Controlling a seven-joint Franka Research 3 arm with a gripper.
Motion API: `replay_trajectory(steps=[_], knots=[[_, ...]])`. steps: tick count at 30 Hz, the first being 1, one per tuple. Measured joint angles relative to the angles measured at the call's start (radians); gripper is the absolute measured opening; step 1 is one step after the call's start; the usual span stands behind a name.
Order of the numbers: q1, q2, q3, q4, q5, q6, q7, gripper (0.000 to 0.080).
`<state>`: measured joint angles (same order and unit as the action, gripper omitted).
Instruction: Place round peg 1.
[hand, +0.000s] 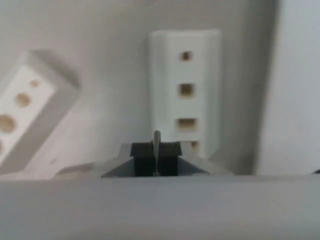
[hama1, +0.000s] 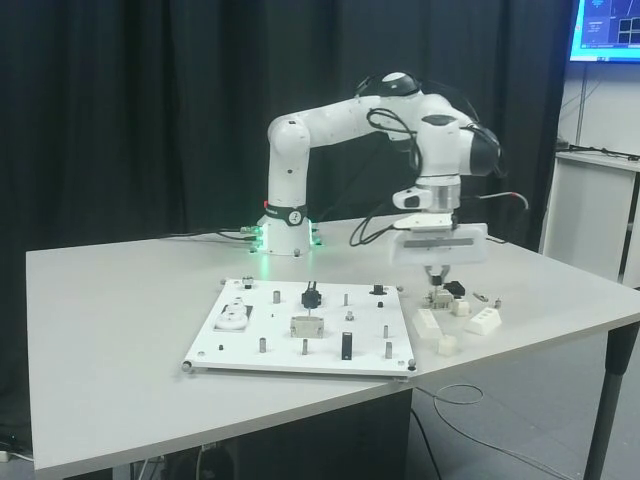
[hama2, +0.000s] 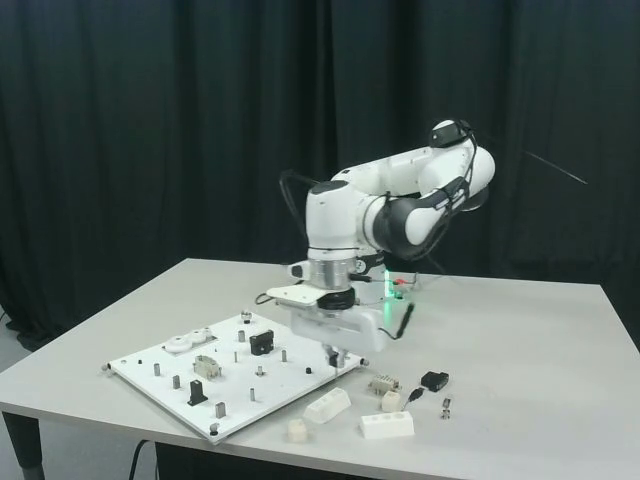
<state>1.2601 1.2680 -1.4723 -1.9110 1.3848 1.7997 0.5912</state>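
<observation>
Peg (hand: 156, 150) in gripper (hand: 156, 159), above the loose blocks beside the board.
Fingers pinch the thin peg between black pads; its long axis runs upright, tip down. Square-hole block (hand: 185, 92) lies just beyond the tip, round-hole block (hand: 25, 107) off to one side; the white board (hama1: 300, 330) stands well apart.

2 room cameras face the worktop (hama1: 120, 300) from opposite sides, sharing the arm (hama2: 400, 195); the wrist camera looks down close.

arm (hama1: 330, 115): white, rounded links; black cables; green light at base (hama1: 262, 236)
</observation>
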Motion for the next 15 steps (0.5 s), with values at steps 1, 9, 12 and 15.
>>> replay_trajectory(steps=[1, 9, 12, 15], knots=[[0.006, 0.000, 0.001, 0.004, 0.000, 0.003, 0.007, 0.0017], [0.045, 0.000, 0.014, 0.032, -0.009, 0.044, 0.059, 0.0017], [0.055, 0.000, 0.020, 0.039, -0.026, 0.060, 0.067, 0.0017], [0.063, 0.000, 0.028, 0.041, -0.039, 0.068, 0.078, 0.0017]])
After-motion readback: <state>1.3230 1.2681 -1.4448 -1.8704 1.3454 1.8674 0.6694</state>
